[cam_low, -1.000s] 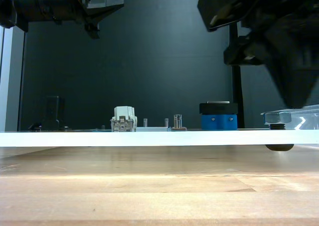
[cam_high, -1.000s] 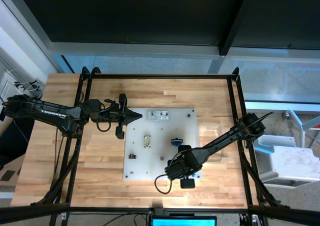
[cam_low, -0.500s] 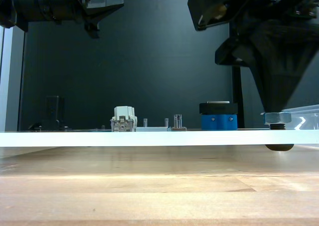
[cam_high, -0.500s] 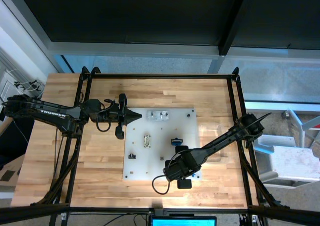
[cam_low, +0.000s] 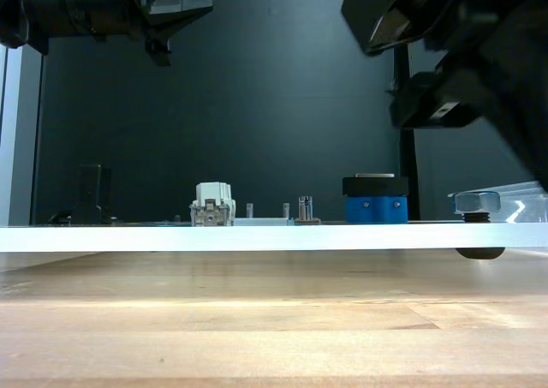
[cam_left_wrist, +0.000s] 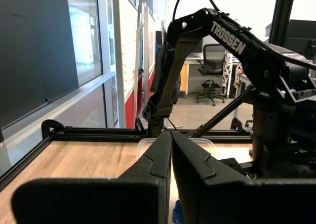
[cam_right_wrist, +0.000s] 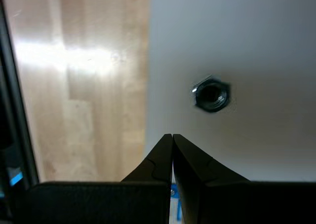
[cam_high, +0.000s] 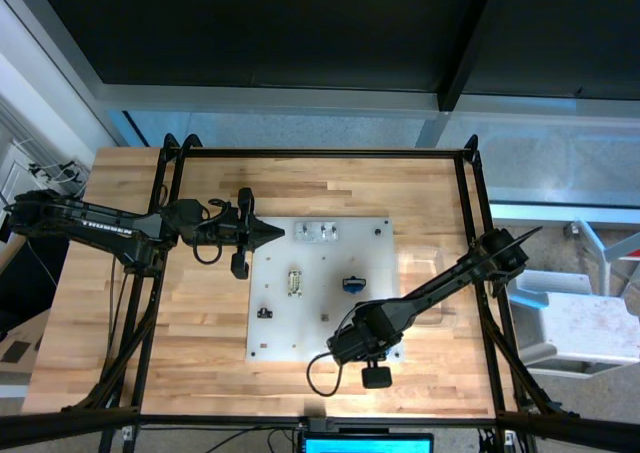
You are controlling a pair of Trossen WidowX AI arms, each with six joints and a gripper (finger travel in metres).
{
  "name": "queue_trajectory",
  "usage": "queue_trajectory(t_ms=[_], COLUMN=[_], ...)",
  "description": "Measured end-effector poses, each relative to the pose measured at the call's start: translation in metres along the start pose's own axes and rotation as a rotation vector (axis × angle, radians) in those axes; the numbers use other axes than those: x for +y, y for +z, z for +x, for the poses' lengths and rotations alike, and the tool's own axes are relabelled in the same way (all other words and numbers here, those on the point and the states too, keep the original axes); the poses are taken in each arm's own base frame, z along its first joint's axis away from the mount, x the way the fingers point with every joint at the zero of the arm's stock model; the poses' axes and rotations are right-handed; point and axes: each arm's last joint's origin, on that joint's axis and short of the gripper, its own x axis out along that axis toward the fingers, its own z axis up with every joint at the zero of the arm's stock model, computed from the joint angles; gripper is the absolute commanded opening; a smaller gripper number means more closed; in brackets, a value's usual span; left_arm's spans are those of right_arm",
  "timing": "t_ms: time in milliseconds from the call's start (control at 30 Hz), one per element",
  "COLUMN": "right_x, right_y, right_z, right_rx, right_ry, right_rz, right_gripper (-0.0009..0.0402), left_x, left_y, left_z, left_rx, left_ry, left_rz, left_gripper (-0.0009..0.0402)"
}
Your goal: Pick the M12 fastener and fasten on the M12 threads
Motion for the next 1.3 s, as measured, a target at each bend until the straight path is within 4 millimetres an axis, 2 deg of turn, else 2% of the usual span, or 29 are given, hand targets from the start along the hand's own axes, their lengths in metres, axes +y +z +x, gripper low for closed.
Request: queue_trajectory(t_ms=[267,667,800,967,1167,1300], right_x=[-0.0063,-0.0047,-0.0033,0.002,-0.0041,-0.0061], right_y=[0.0003,0.0033,0.0026,-0.0002,-0.0004,0.0003], right_z=[-0.0013,-0.0011,-0.0002,-0.0002,-0.0023,-0.0028], right_rx=[-0.065,-0.093,-0.067,0.03,-0.035,-0.066], right_ry=[-0.18,-0.159,-0.114,0.084,-0.107,-0.175], right_rz=[0.036,0.035,0.033,-0.051,-0.008,-0.003], right_gripper=[0.0,0.0,0.0,0.0,0.0,0.0], left_x=[0.0,0.0,0.0,0.0,0.0,0.0], left_y=[0.0,0.0,0.0,0.0,0.0,0.0], left_z=[0.0,0.0,0.0,0.0,0.0,0.0], left_rx=[0.0,0.0,0.0,0.0,0.0,0.0], left_ry=[0.0,0.0,0.0,0.0,0.0,0.0], left_rz=[0.0,0.0,0.0,0.0,0.0,0.0], left_gripper=[0.0,0.0,0.0,0.0,0.0,0.0])
